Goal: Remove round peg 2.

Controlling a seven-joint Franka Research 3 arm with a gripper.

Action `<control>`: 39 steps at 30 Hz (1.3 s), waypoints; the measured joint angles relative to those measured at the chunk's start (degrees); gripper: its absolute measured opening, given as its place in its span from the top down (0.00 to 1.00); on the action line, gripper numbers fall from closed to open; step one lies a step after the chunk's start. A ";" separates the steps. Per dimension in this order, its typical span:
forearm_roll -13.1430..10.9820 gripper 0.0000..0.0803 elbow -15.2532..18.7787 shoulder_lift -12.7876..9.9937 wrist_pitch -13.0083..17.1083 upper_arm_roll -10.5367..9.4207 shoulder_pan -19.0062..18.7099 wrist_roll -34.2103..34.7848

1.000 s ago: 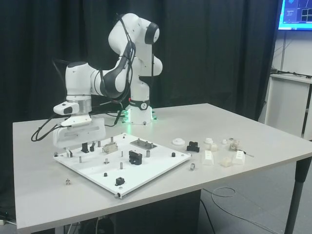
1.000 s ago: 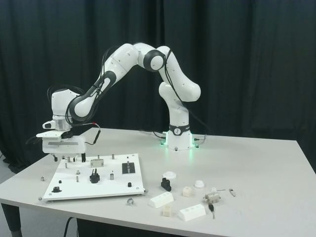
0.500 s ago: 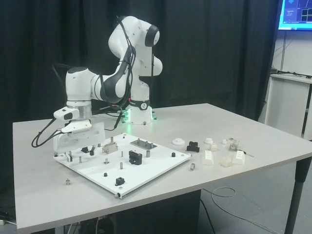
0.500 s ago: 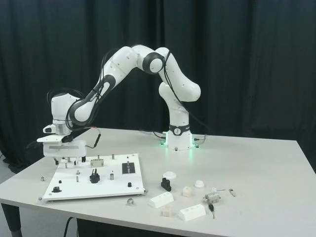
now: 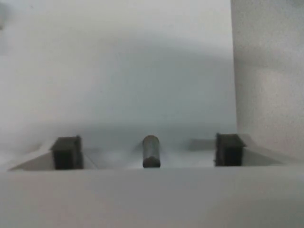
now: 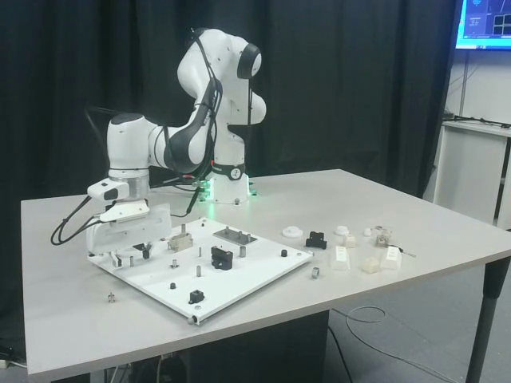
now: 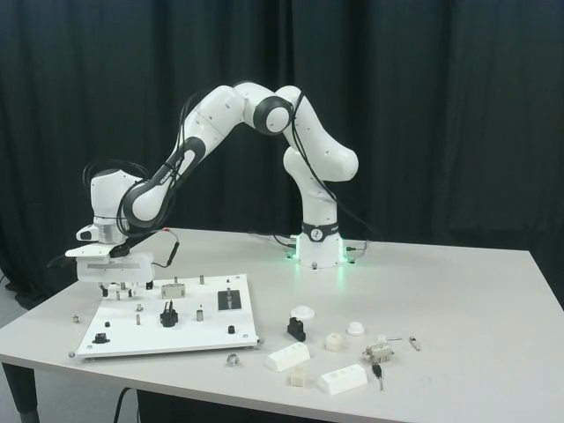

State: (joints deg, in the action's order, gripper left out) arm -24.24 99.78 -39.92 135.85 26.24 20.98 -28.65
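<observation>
Gripper [image 5: 151,153] low over the far left corner of the white board [image 6: 239,267], fingers [image 5: 66,153] spread wide open, one on each side of round peg 2 [image 5: 151,151]. Not touching the peg, with a gap on both sides. Peg standing upright in the board, right in the middle between the two dark fingertips, near the board's edge. In the first room view, gripper [image 6: 132,252] down close to the board, with the peg hidden among the fingers there. White arm [image 7: 220,115] bent over from its base [image 7: 317,251], with a green glow at the foot. More small pegs and black parts standing on the board, such as a black block [image 6: 221,258]. Loose white parts [image 7: 319,361] lying on the grey table [image 7: 458,300] beside the board, well apart from the gripper. Black curtain [image 7: 423,106] behind everything.
</observation>
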 joint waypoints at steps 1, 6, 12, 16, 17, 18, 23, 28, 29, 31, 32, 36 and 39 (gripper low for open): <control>0.00 0.00 -0.02 -0.03 0.00 0.02 0.00 0.01; 0.02 0.32 -0.10 -0.13 -0.01 0.15 0.00 0.01; 0.09 0.52 -0.21 -0.21 -0.12 0.27 0.00 0.02; 0.12 0.76 -0.27 -0.24 -0.28 0.31 0.00 0.02; 0.12 0.76 -0.31 -0.23 -0.42 0.31 -0.02 0.02; 0.12 0.76 -0.38 -0.25 -0.49 0.31 -0.04 0.02; 0.20 0.92 -0.65 -0.37 -0.72 0.34 -0.08 0.37; 0.25 0.92 -0.88 -0.45 -1.06 0.39 -0.08 0.40; 0.26 0.92 -0.91 -0.46 -1.10 0.41 -0.08 0.41; 0.31 0.92 -0.99 -0.46 -1.22 0.44 -0.09 0.41; 0.35 0.92 -1.04 -0.46 -1.30 0.47 -0.11 0.41; 0.82 0.92 -1.45 -0.43 -2.09 0.80 -0.37 0.42; 1.28 0.92 -2.10 -0.31 -3.49 1.48 -0.85 0.85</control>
State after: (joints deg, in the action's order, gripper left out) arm -22.96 97.67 -40.23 132.36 27.73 20.13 -27.79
